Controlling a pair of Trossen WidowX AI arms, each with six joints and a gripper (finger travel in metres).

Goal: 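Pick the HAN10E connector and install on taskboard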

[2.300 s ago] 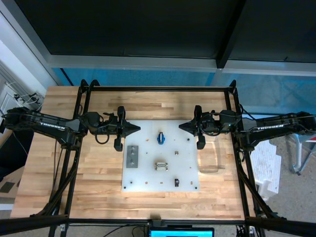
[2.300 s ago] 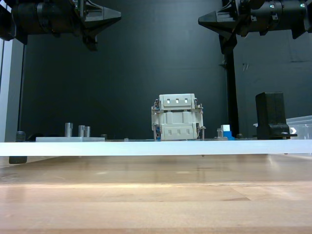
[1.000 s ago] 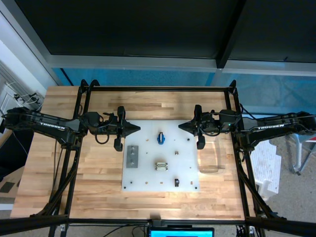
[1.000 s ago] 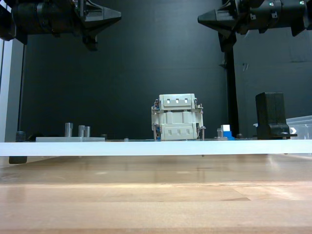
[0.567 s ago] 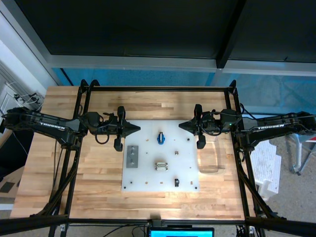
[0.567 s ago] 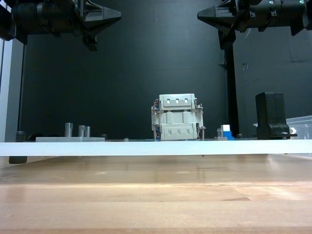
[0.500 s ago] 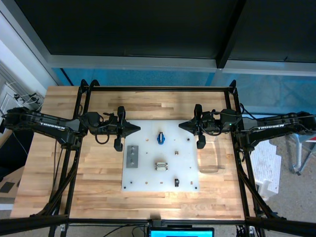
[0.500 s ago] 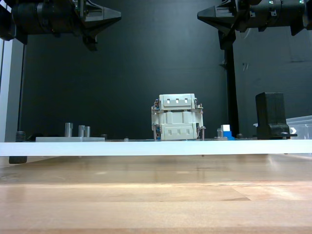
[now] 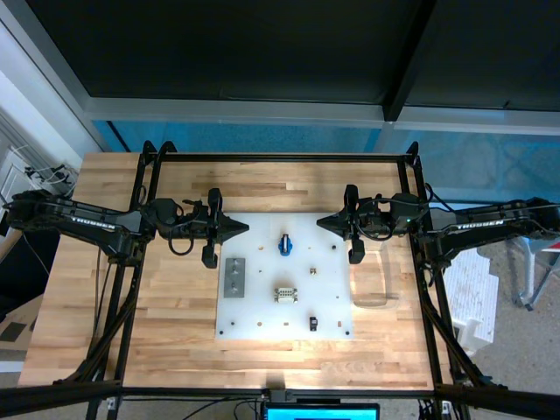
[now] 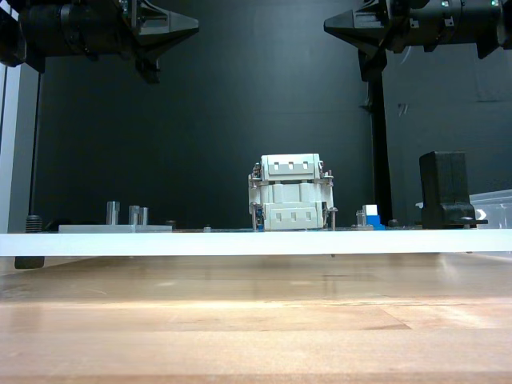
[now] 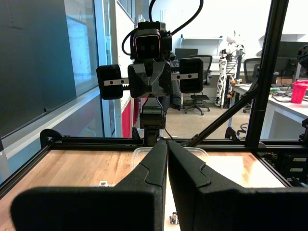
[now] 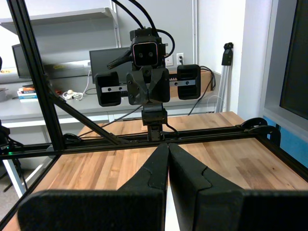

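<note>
On the board (image 9: 254,319), midway across and nearer its front edge, we see the connector (image 9: 284,296) standing upright with open room all round. Our left gripper (image 9: 242,227) hovers high over the far left corner and the right gripper (image 9: 321,223) high over the far right. They are well apart, each with fingers (image 11: 154,168) pressed together. Bare worktop (image 9: 157,306) borders the board.

Looks like a robotics lab set in an open office. Shown by two black arms held above a wooden tabletop (image 9: 175,332) caged in black framing (image 9: 280,158), left hand (image 9: 243,227) and right hand (image 9: 321,223) pinched closed, tips facing. Beyond, office chairs (image 11: 195,98), a white desk (image 11: 288,103), a monitor (image 12: 108,60) and a wall shelf (image 12: 62,17).
</note>
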